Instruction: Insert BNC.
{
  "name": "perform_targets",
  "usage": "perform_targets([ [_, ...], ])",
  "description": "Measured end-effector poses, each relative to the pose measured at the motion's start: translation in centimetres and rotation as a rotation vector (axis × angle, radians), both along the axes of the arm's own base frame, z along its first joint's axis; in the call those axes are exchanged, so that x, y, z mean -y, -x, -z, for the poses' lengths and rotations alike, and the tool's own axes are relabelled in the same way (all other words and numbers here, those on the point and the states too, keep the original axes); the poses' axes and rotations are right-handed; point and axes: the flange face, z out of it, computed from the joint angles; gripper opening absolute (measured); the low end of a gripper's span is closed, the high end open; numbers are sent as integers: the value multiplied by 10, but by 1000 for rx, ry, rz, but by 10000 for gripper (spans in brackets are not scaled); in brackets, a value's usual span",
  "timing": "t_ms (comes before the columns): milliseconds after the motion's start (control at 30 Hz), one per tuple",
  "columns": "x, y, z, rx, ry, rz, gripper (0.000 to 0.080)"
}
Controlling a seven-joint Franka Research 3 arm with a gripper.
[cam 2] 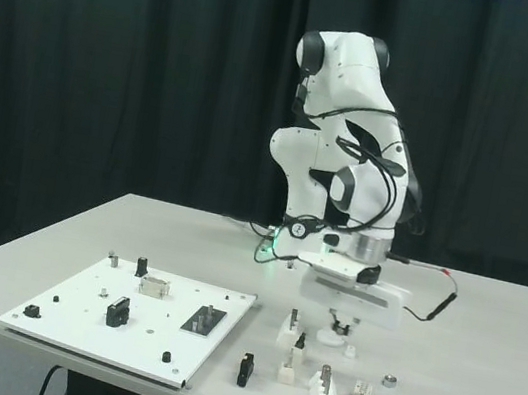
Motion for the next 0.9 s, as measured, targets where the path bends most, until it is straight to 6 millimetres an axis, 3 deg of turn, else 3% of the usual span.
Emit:
perform_targets([
  [567,95,-24,-48,28,117,24,126],
  [900,154,-32,-62,22,128,48,126],
])
